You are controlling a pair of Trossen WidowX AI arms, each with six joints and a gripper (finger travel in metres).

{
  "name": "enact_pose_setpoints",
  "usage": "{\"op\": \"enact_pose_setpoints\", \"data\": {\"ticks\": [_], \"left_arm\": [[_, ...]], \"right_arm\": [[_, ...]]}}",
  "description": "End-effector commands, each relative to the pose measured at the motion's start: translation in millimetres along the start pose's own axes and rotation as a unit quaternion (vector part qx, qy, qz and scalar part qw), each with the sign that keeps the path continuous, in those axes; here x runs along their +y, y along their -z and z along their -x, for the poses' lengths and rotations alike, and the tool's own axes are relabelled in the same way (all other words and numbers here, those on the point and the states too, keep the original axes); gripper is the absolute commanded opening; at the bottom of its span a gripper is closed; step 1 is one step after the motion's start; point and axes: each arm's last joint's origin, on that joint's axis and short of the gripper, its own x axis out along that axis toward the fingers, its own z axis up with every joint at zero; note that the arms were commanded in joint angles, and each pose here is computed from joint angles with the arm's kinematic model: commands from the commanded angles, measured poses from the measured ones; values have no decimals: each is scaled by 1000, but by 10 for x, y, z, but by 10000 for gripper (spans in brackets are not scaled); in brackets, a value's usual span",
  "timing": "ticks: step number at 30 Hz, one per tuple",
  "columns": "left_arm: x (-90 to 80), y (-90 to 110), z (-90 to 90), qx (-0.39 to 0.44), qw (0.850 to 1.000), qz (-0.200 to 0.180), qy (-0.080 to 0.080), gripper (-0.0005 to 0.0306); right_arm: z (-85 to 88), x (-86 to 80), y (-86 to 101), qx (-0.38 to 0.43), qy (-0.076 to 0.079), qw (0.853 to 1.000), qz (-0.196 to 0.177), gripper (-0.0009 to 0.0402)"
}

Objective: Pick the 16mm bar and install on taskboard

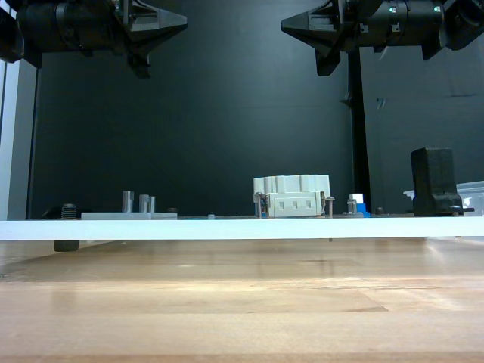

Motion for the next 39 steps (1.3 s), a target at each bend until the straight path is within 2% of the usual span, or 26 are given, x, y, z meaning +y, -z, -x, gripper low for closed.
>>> {"op": "enact_pose_setpoints", "data": {"ticks": [1,22,30,34,39], "left_arm": [[1,-1,0,0,1000,0,0,0],[0,-1,0,0,1000,0,0,0],[1,-1,0,0,1000,0,0,0],[1,-1,0,0,1000,0,0,0],[0,-1,0,0,1000,0,0,0]], "right_arm": [[0,0,0,0,0,1000,0,0],[0,0,-1,-1,0,1000,0,0],[53,3,-44,-1,2,1000,-15,0],[107,3,-63,33,11,999,-17,0],[126,8,-136,99,11,995,-19,0]]}}
